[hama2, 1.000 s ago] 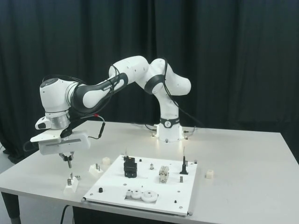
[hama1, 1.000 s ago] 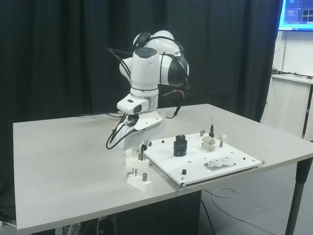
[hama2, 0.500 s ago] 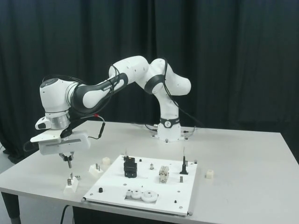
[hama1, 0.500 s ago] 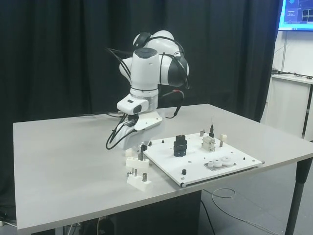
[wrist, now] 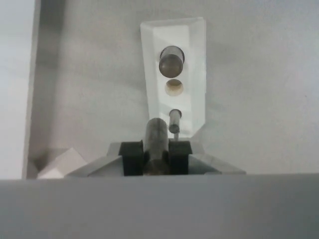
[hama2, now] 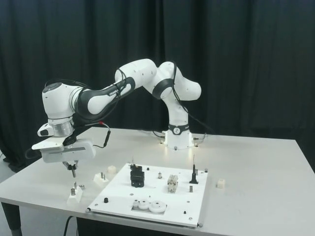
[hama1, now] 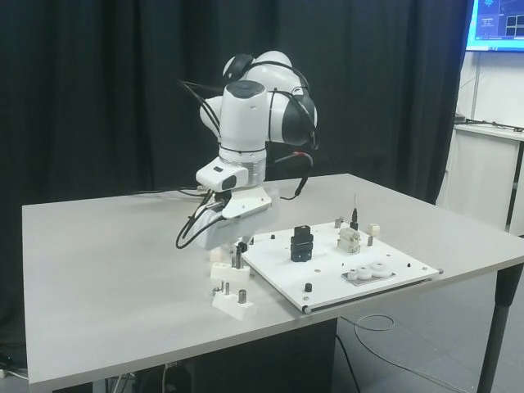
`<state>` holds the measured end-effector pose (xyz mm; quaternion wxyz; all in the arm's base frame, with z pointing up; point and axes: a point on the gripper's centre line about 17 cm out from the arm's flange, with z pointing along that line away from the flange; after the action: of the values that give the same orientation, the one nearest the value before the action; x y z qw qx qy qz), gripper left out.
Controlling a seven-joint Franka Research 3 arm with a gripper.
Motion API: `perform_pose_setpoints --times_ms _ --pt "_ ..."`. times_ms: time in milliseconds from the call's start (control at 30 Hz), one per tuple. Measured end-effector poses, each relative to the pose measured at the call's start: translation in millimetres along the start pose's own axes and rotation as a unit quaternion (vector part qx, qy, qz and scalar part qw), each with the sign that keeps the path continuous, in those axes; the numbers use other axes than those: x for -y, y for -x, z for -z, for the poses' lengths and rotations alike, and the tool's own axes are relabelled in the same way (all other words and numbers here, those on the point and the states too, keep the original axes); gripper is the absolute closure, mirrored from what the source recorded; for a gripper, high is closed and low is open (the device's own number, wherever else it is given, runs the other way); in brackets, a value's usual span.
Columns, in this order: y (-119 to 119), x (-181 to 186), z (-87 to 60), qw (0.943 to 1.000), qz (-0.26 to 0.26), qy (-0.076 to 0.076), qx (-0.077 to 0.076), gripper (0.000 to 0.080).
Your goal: Insert round peg 3.
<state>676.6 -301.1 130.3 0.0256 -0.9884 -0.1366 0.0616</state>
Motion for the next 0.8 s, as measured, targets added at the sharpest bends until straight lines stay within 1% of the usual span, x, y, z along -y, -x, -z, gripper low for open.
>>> perform_pose_setpoints --times_ms 100,233,467,567,800 --pt "-3.2 6.1 0.3 1.0 -0.007 -0.002 0.002 0.07" --pt "-7.8 20.1 2.4 0.9998 -0.018 -0.008 0.007 0.07" --pt "-21.2 53.3 15.1 0.9992 -0.035 -0.016 0.012 0.07" --pt "-27.5 67.3 22.2 0.9989 -0.041 -0.015 0.015 0.07" --pt "-42.1 101.9 36.0 0.9982 -0.054 0.0 0.027 0.07"
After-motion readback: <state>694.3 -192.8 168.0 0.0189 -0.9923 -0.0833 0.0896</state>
